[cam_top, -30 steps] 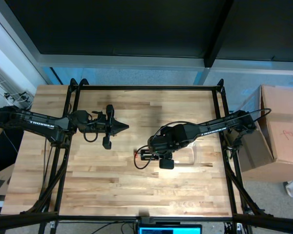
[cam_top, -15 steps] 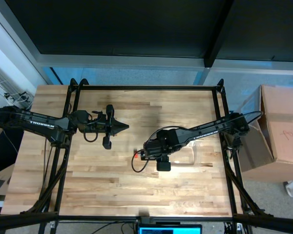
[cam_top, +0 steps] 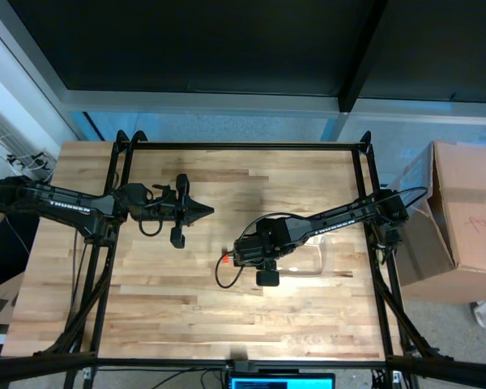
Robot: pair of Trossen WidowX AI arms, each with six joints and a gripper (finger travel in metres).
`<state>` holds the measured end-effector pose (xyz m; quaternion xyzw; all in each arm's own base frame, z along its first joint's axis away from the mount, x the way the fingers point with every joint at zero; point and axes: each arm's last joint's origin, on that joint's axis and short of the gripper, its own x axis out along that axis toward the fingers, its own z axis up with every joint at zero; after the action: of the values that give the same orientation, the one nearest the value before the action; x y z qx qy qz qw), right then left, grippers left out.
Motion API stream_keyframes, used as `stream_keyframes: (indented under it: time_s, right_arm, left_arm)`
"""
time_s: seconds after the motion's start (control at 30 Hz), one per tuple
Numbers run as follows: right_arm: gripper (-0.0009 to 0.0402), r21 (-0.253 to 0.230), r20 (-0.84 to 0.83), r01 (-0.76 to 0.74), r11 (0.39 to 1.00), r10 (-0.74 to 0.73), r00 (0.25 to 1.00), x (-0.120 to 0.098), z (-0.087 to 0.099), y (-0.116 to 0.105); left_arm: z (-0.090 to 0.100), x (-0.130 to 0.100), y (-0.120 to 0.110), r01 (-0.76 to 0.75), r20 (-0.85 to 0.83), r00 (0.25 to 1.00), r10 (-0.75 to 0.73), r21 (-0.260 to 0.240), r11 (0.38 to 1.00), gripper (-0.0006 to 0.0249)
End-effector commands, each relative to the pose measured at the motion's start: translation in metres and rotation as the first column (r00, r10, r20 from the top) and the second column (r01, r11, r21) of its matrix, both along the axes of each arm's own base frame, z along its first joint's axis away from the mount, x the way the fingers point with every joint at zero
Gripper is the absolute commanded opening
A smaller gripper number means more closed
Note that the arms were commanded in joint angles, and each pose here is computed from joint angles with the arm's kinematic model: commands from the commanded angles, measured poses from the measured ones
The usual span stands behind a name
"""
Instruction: Remove the USB-C connector from the USB-C receptacle and place in the container
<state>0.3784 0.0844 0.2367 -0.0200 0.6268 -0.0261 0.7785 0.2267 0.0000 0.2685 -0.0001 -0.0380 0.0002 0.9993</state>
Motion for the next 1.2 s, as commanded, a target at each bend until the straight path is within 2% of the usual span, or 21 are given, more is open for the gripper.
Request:
stream_keyframes:
  time_s: [0.03,0.17,0.27,0.37,0.83,1.2]
  right_arm:
    - [0.0087,-0.001,-0.001,0.002,1.000,-0.002,1.000,-0.001,0.002,-0.001]
    - [0.0036,-0.026,0.005,0.007,1.000,-0.007,1.000,-0.001,0.002,-0.002]
    - [-0.0005,-0.028,0.004,0.001,1.000,-0.001,1.000,-0.001,0.002,-0.002]
    - [0.0008,-0.028,0.004,0.000,1.000,0.000,1.000,-0.001,0.002,-0.002]
    - [0.0000,-0.025,0.012,0.003,1.000,-0.003,1.000,-0.002,0.005,-0.004]
    - [0.0000,-0.014,0.060,0.019,1.000,-0.018,0.998,-0.008,0.023,-0.011]
  left_arm:
    - [0.000,0.000,0.000,0.000,0.000,1.000,0.000,0.000,1.000,0.0000]
    - [0.000,0.000,0.000,0.000,0.000,1.000,0.000,0.000,1.000,0.0000]
    - [0.000,0.000,0.000,0.000,0.000,1.000,0.000,0.000,1.000,0.0000]
    - [0.000,0.000,0.000,0.000,0.000,1.000,0.000,0.000,1.000,0.0000]
    - [0.000,0.000,0.000,0.000,0.000,1.000,0.000,0.000,1.000,0.0000]
    - [0.000,0.000,0.000,0.000,0.000,1.000,0.000,0.000,1.000,0.0000]
